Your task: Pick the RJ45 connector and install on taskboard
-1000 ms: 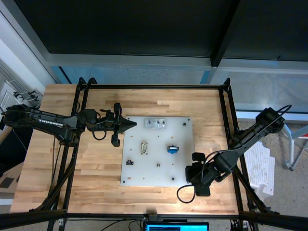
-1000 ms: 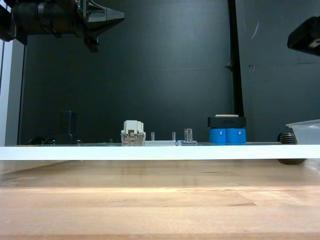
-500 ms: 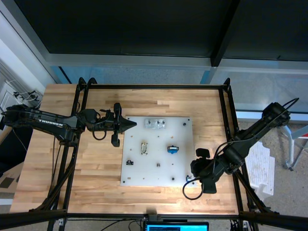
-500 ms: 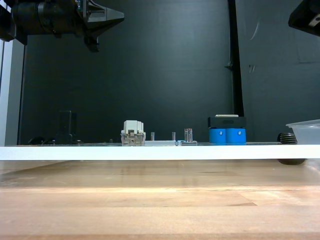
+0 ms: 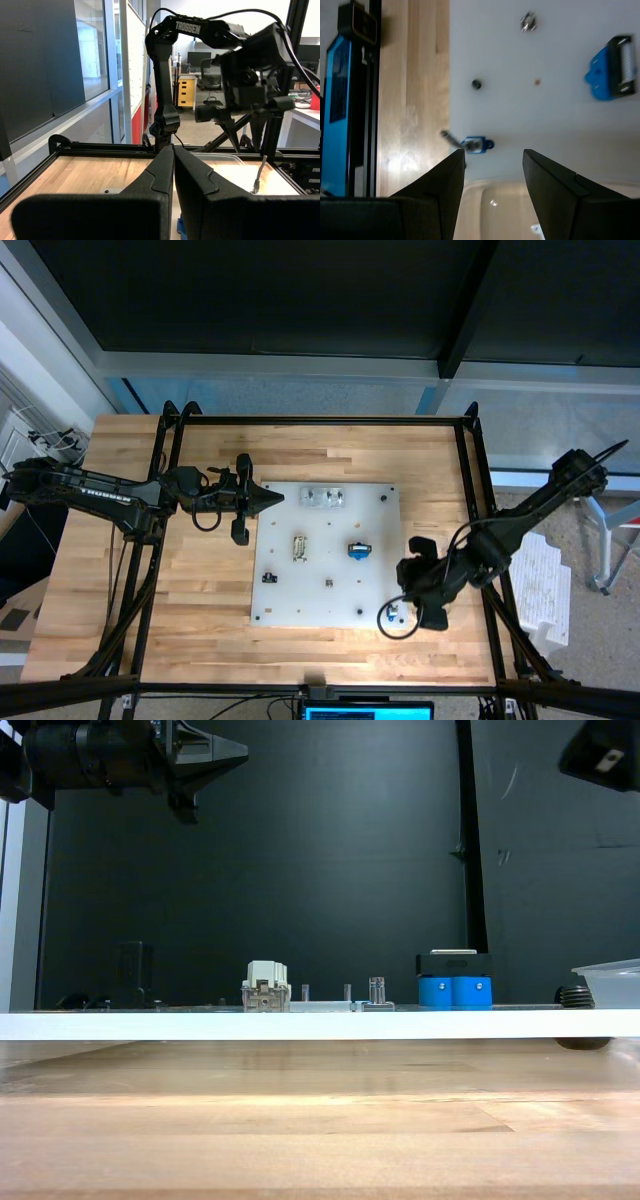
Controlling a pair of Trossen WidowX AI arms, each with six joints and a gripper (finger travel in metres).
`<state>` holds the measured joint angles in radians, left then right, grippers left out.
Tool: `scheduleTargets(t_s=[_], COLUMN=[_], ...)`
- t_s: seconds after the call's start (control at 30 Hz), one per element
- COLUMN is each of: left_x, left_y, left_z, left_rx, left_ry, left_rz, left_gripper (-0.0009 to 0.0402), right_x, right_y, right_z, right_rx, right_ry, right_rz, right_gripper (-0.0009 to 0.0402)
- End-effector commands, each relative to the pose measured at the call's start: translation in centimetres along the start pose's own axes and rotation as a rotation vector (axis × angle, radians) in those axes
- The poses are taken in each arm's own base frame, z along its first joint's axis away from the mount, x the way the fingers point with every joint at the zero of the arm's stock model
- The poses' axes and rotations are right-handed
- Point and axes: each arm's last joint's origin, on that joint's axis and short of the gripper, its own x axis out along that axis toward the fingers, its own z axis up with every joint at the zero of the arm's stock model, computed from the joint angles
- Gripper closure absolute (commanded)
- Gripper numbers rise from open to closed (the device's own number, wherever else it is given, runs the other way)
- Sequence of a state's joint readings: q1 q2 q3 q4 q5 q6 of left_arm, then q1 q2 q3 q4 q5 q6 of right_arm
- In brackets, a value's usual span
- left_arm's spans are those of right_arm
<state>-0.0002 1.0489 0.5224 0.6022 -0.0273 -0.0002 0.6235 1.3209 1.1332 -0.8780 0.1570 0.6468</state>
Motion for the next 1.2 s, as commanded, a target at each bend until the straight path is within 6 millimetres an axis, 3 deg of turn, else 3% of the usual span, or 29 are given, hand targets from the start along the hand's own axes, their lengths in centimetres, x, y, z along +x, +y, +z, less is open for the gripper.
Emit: scheduleTargets(t_s=[0.03, 0.7, 1.03, 1.2], left_x=[0.0, 0.0, 0.0, 0.0], left_y=[0.0, 0.0, 0.0, 0.0], left_z=[0.0, 0.0, 0.0, 0.0], left_rx=[0.000, 0.000, 0.000, 0.000], left_ry=[-0.001, 0.000, -0.001, -0.001], left_rz=[0.000, 0.000, 0.000, 0.000], left_gripper=[0.0393, 0.0393, 0.0393, 0.0393], right_x=[-0.6, -3.4, -4.8, -5.4], right_y=[-1.3, -11.0, -14.7, -15.1], right_z=[0.8, 5.8, 7.5, 8.3], right_rx=[-0.010, -0.056, -0.091, -0.128], right_ry=[-0.037, -0.307, -0.454, -0.542], right_rz=[-0.018, -0.159, -0.156, -0.126], right_gripper=[0.0234, 0.0307, 0.0366, 0.0395])
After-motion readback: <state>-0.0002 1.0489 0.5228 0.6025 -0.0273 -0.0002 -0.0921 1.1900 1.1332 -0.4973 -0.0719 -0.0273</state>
